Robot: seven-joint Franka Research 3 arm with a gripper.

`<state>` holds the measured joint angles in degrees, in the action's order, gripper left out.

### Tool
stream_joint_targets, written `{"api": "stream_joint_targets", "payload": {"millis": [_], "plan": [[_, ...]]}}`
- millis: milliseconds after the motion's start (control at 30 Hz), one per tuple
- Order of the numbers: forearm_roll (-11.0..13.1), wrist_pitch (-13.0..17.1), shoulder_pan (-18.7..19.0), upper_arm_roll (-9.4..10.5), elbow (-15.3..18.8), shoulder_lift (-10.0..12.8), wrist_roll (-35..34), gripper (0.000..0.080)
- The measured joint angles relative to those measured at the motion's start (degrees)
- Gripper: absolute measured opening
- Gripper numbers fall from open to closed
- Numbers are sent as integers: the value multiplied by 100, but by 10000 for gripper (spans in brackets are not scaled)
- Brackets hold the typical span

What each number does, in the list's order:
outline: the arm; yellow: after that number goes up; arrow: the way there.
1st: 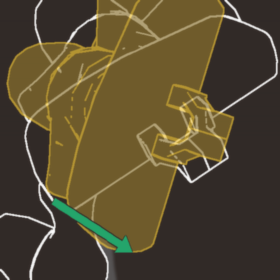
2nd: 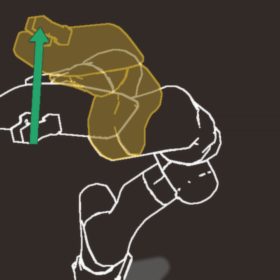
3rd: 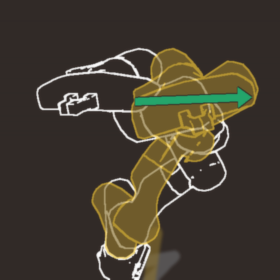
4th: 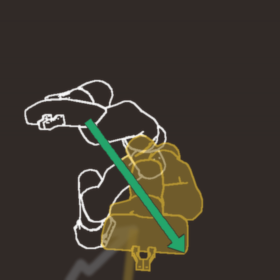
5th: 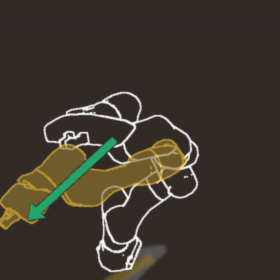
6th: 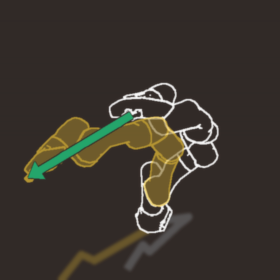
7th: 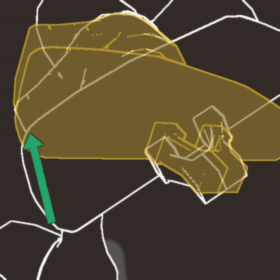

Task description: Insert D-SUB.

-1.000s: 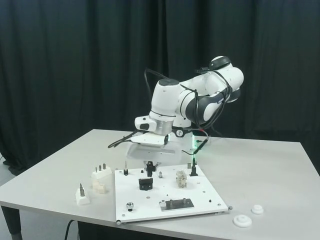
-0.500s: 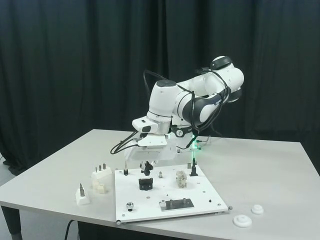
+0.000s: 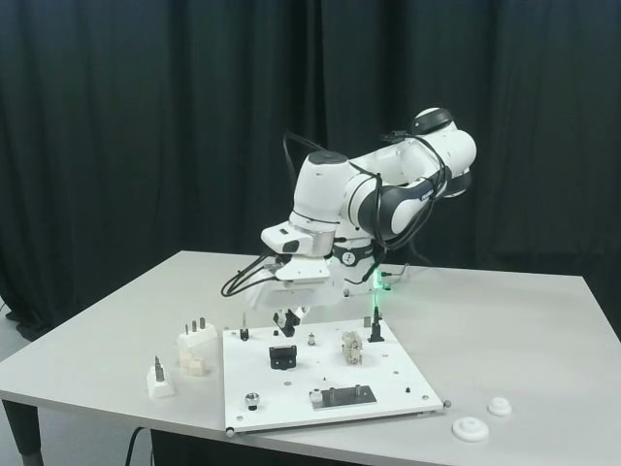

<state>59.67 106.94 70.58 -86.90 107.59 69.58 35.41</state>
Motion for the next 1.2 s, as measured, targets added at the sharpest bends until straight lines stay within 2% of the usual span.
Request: {"api": "stream_joint_targets", "payload": {"millis": [433, 767, 1200], "plan": [[-65, 0, 54, -77, 91, 9, 267, 153], [-225, 0, 54, -88, 110, 55, 1432, 153], [-529, -11, 54, -60, 112, 155, 2094, 153]]}}
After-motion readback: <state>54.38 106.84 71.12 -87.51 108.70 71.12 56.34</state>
